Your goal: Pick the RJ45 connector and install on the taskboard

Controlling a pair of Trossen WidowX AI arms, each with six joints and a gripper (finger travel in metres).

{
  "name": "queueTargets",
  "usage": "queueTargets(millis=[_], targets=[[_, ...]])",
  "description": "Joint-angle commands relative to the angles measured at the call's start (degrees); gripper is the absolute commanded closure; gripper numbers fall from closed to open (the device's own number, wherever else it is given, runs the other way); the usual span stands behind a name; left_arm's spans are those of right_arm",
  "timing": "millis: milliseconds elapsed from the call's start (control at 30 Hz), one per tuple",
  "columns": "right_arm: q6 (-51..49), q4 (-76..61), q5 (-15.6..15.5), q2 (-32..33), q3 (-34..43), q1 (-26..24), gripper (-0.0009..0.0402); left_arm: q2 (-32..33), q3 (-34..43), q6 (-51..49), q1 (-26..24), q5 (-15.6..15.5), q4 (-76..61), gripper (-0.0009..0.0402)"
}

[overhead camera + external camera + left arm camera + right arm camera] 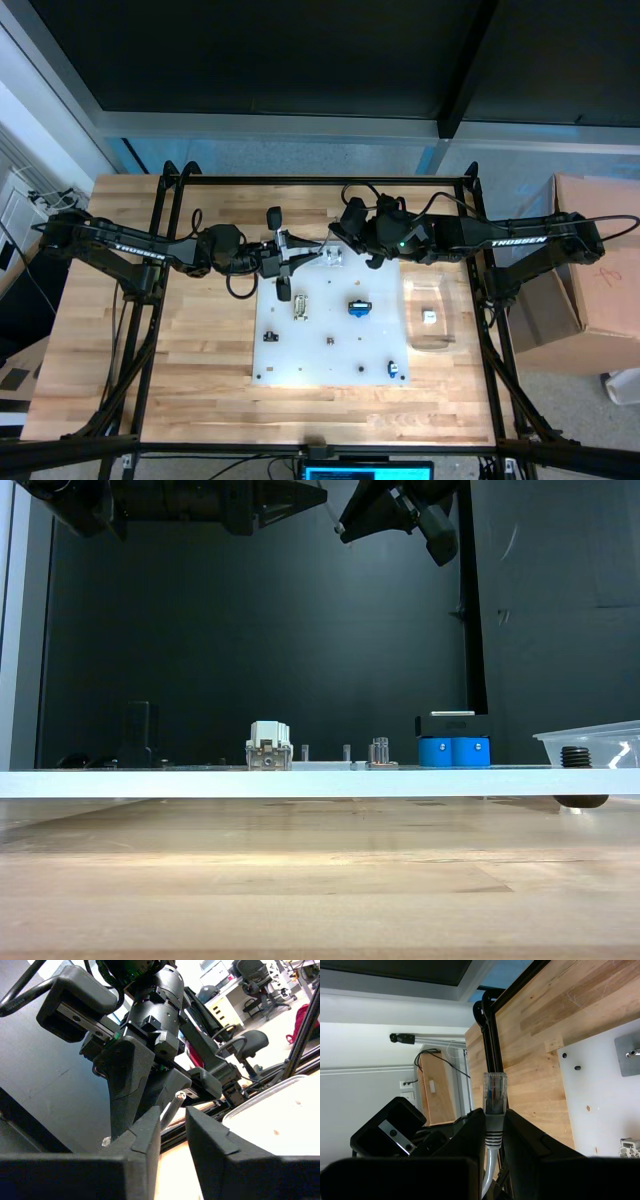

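Grippers both hang high over the far edge of the task board (300,365), tips facing each other and close together. In the low view you see them well above everything seated on the board.

Right gripper (495,1115): reaches in from the right edge of the worktop (150,370). Its jaws are closed on the grey boot of the RJ45 connector (495,1091). The clear plug stands out past the fingertips and the cable runs back between the fingers. The connector is held in the air, clear of the board and not in any seat.

Left gripper (173,1115): reaches in from the left edge and sits just beside the right one. Its jaws are parted by a narrow gap with nothing between them. Through that gap you look straight at the right gripper's body and a length of grey cable behind it.

On the board, you can make out a blue part (359,308) near the middle and a white-grey connector block (269,748) nearer the left edge.

A clear tray (408,300) lies on the worktop just off the board's right edge, with a small white piece inside. A cardboard box (600,250) stands beyond the worktop's right edge.
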Motion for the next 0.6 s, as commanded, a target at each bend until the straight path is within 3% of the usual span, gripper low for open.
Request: queueTargets(millis=[33, 100, 600], targets=[[0.0, 0.0, 0.0, 0.0, 0.0, 0.0, 0.0393, 0.1, 0.0, 0.0, 0.0, 0.2, 1.0, 0.0374], [0.0, 0.0, 0.0, 0.0, 0.0, 0.1, 0.0393, 0.1, 0.0, 0.0, 0.0, 1.5, 1.5, 0.0397], [0.0, 0.0, 0.0, 0.0, 0.0, 0.2, 0.0393, 0.1, 0.0, -0.2, 0.0, 3.2, 1.8, 0.0388]])
